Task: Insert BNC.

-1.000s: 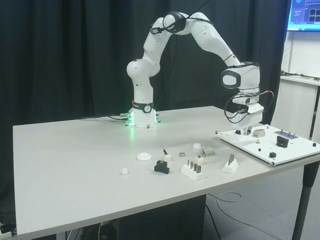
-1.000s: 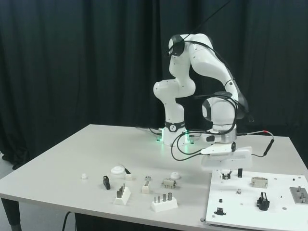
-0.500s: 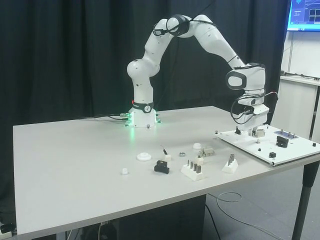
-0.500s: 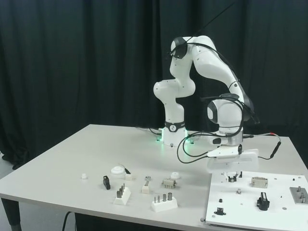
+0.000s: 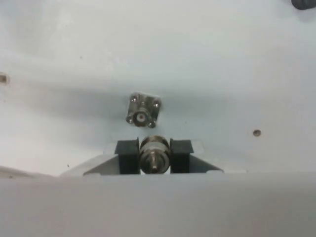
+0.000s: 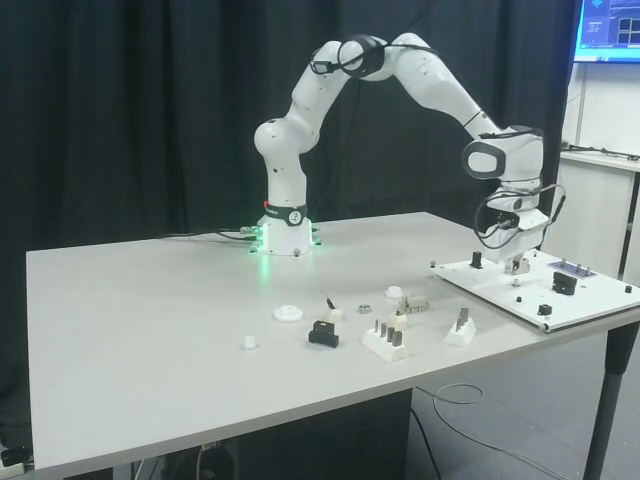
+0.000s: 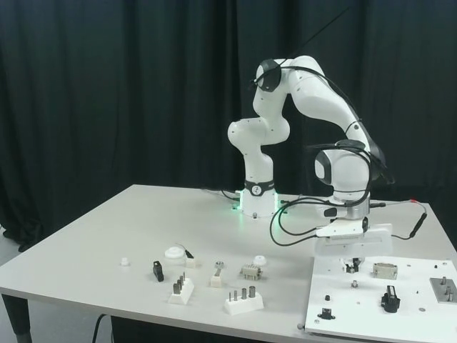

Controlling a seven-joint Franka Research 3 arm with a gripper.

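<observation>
The arm is being swung across the white board (image 6: 580, 300) toward that board's far edge; vs. 1 s ago the gripper (image 6: 519, 262) is being carried further along it and lower, past the black block (image 6: 476, 259) at the board's near-left corner. Judged: transport is nearly done, alignment over the socket is starting.

The BNC plug (image 5: 154, 153) is being gripped between the black jaws, closed on it from both sides, barrel pointing down at the board. The BNC socket (image 5: 143, 112), w/ its square 4-screw flange, is being approached: near the plug tip, not yet under it, not touching.

That offset is being shown by the wrist view only. In the room views plug and socket are being hidden by the gripper (image 7: 351, 264); height above the board and the loose parts left on the grey surface (image 7: 107, 243) are being shown there instead.
</observation>
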